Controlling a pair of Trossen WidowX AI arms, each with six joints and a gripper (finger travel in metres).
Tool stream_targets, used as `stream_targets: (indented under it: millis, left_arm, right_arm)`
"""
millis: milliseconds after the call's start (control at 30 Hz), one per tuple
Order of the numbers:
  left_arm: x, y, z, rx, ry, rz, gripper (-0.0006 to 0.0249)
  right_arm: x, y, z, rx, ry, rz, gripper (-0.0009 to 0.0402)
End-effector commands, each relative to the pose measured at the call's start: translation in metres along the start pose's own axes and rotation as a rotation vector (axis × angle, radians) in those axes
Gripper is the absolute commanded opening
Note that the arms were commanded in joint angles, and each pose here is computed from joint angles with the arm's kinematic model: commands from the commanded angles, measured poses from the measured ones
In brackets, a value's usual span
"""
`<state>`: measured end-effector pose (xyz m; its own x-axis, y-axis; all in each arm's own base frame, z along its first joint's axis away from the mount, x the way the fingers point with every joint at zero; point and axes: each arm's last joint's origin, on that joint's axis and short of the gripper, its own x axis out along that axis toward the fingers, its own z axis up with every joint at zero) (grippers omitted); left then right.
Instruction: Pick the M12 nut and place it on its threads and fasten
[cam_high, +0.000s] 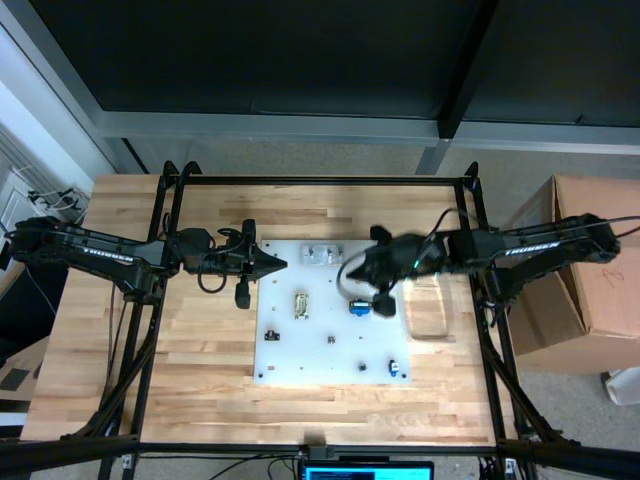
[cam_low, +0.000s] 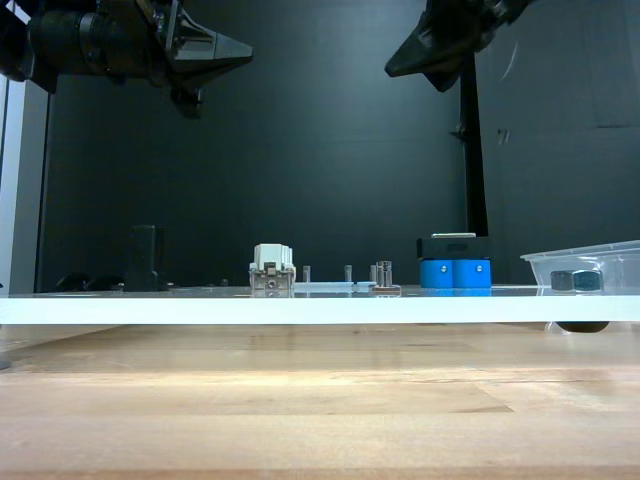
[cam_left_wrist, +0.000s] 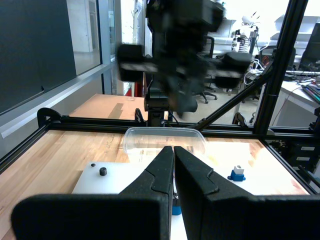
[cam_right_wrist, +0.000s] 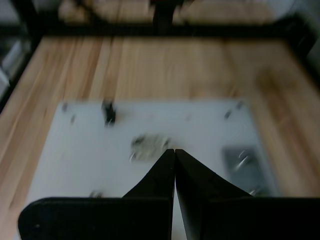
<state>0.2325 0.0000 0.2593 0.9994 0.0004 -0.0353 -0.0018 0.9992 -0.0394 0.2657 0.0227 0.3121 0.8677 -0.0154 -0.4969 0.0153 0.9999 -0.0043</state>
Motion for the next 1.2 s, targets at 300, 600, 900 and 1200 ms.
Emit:
stream_targets:
  millis: [300,600,900,1200]
  left_arm:
    - [0.0,0.0,0.0,0.0,0.0,0.0,0.0]
    - [0.0,0.0,0.0,0.0,-0.001,0.0,0.0]
    - [0.0,0.0,0.0,0.0,0.0,0.0,0.0]
    - [0.0,0.0,0.0,0.0,0.0,0.0,0.0]
  right_arm:
    - [-0.029,-0.03,-0.018,0.036,-0.458,-0.021,0.0]
    - [-0.023,-0.028,-0.046,0.065,-0.529,0.036,0.0]
    - [-0.017,-0.028,-0.063,0.072,-0.547,0.026,0.0]
    - [-0.016,-0.028,-0.067,0.063,-0.538,0.026,0.0]
